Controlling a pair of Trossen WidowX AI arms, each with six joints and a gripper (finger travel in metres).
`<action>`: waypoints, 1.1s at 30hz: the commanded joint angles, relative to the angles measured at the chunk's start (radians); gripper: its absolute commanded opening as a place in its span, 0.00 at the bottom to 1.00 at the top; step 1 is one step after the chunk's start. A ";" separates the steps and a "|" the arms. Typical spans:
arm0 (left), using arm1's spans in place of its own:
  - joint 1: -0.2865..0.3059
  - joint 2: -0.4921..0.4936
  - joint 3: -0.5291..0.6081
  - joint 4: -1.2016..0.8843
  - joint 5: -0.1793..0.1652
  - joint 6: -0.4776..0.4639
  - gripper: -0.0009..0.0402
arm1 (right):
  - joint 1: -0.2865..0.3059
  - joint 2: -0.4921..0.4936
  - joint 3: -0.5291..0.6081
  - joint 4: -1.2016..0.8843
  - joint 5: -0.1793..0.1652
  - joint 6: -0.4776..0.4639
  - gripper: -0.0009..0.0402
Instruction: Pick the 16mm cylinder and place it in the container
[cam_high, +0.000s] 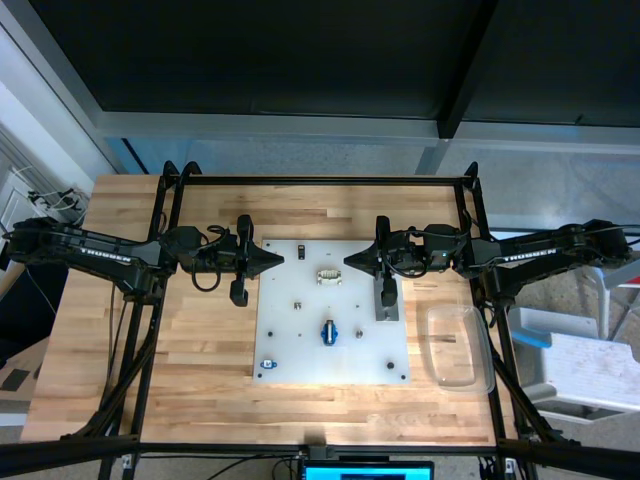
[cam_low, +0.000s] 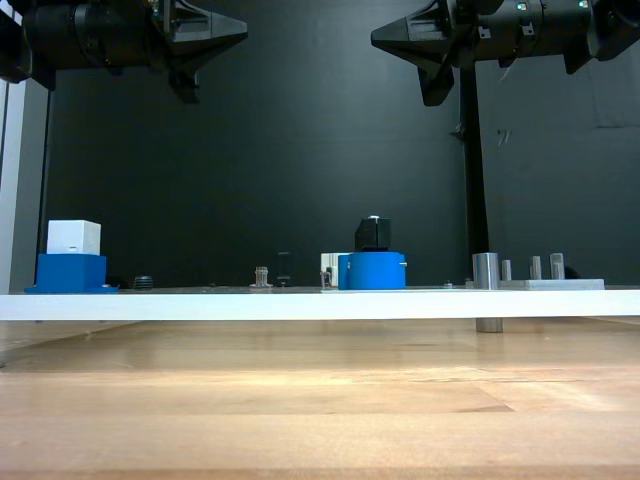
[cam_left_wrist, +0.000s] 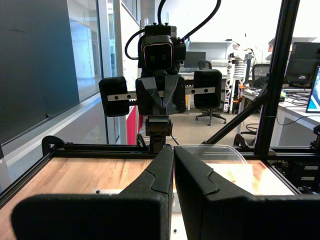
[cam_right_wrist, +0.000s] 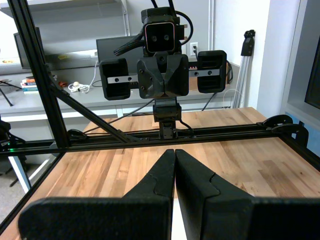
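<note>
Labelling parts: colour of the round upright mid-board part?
Blue part, low view; left gripper, right gripper above board.

The task board (cam_high: 300, 345) lies mid-table (cam_high: 150, 350), with the container (cam_high: 460, 345) just beside its right edge. On the board, the 16mm cylinder (cam_high: 360, 335) stands right of the upright part (cam_high: 327, 332) (near, not touching). The left pincer (cam_high: 280, 258) and right pincer (cam_high: 347, 260) hang above the board's far edge.

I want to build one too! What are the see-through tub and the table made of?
The container looks like clear, glossy plastic: the wood shows through it and its rim glints. The table looks like light wood in joined strips, with visible grain. Both shut, the left gripper and the right gripper hang above the far part of the white board.
</note>
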 joint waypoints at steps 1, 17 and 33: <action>0.000 0.000 0.000 0.000 0.000 0.000 0.02 | 0.003 0.000 0.000 -0.002 0.000 -0.023 0.02; 0.000 0.000 0.000 0.000 0.000 0.000 0.02 | 0.003 0.000 0.114 -0.188 0.008 0.024 0.02; 0.000 0.000 0.000 0.000 0.000 0.000 0.02 | 0.010 0.105 0.592 -1.088 0.007 0.033 0.02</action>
